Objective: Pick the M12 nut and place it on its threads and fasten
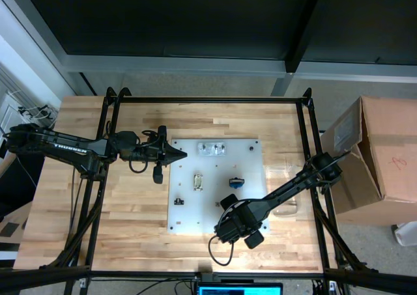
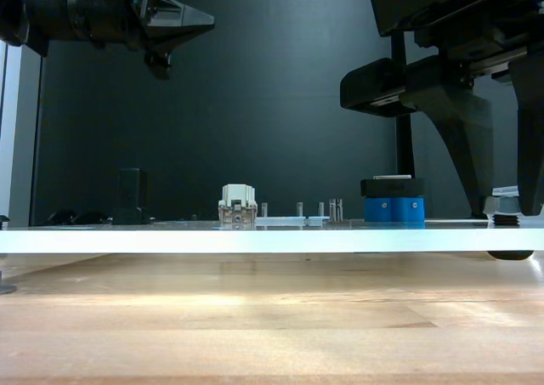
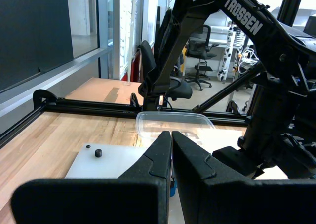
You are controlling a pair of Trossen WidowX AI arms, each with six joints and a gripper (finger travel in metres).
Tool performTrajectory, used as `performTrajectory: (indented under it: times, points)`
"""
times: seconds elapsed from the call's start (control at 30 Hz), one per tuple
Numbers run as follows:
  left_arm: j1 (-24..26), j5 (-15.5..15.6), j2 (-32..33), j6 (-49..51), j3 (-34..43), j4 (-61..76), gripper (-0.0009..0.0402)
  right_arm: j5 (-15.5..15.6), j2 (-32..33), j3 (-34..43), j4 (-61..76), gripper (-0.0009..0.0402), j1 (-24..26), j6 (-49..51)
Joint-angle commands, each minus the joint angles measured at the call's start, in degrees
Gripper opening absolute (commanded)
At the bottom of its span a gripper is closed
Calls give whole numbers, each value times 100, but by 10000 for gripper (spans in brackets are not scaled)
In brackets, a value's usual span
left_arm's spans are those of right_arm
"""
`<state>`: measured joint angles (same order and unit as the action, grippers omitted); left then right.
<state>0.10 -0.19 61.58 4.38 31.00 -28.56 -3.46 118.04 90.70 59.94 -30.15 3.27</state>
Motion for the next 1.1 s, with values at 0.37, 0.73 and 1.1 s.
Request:
performTrajectory:
  times: [0.37,0.73,1.1]
  points:
    - [-2,0,2,-2,0,-2,0,0,35,-35,-55,4,15,-59]
    - [0,0,2,0,0,-2,0,2,35,-35,-68,4,28,-1561]
    - [-2,0,2,0,0,-2,0,-2,35,-55,94,4,55,-3335]
